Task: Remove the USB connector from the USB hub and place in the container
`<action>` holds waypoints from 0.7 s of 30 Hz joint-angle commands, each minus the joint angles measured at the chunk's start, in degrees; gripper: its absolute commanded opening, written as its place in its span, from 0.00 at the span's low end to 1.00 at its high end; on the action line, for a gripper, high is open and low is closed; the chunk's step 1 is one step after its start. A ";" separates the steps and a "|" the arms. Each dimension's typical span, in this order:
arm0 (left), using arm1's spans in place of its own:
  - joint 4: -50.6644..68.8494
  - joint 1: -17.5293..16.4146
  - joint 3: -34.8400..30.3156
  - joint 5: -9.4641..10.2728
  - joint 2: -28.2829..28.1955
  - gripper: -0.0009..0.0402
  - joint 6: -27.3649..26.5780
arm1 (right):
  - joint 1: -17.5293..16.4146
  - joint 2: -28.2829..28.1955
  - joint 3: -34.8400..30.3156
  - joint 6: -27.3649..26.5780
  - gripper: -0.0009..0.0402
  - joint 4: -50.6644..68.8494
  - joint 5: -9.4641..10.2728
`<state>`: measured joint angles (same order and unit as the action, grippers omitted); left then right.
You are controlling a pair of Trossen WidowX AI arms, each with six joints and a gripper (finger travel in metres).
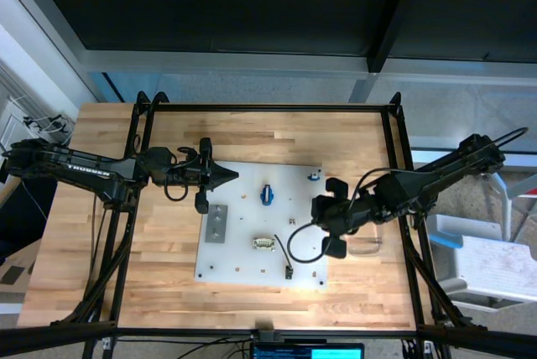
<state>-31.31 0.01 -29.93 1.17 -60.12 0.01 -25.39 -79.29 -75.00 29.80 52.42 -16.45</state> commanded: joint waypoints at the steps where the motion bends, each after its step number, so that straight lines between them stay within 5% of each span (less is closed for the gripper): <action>1: -0.02 0.00 -0.02 -0.02 0.00 0.02 0.02 | -1.92 -2.32 -2.51 2.69 0.02 3.23 -0.09; 21: -0.02 0.00 -0.02 -0.02 0.00 0.02 0.02 | -10.05 -12.50 -9.62 12.02 0.02 3.85 0.09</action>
<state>-31.31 0.01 -29.95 1.17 -60.12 0.03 -35.00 -91.00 -83.92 41.78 56.34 -16.21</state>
